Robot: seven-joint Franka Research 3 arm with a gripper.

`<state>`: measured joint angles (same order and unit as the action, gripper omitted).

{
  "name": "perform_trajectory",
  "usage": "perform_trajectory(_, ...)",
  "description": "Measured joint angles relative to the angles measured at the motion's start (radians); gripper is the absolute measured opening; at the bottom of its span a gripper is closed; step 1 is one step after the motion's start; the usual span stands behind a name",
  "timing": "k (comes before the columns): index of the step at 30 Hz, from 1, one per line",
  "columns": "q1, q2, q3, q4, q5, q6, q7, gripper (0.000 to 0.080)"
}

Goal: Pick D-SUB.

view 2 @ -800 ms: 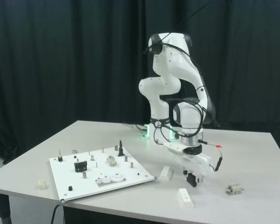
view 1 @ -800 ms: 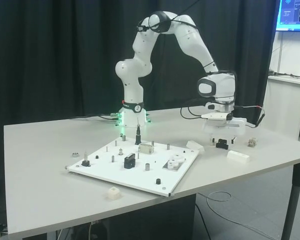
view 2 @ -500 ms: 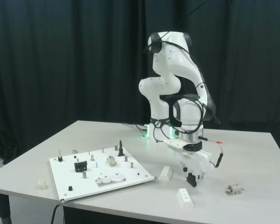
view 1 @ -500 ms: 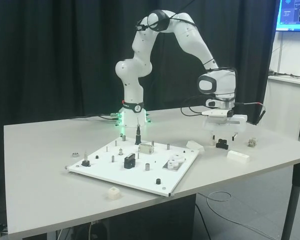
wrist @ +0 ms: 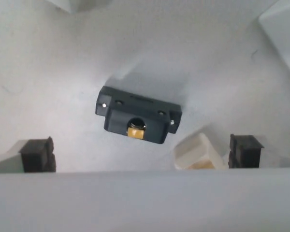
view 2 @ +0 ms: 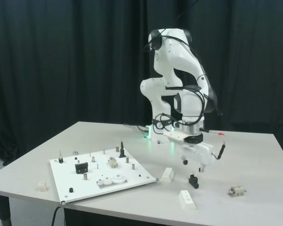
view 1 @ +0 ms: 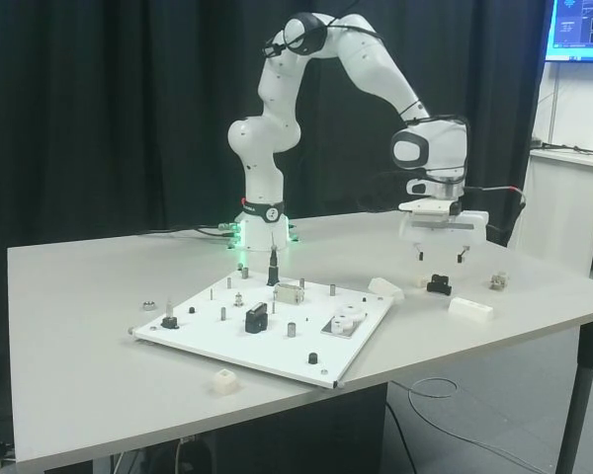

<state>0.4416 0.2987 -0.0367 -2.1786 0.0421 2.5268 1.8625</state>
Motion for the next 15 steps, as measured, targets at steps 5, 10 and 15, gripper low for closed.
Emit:
perform_trajectory(5,-0.001,-0.021,-0.004,0.000,-0.013,-0.023,-0.008,0.0800)
perform_trajectory(10,-0.001,-0.033,-0.008,0.000,-0.018,-0.037,-0.014,0.0800)
perform_trajectory(15,-0.001,-0.039,-0.009,0.000,-0.023,-0.042,-0.044,0.0800)
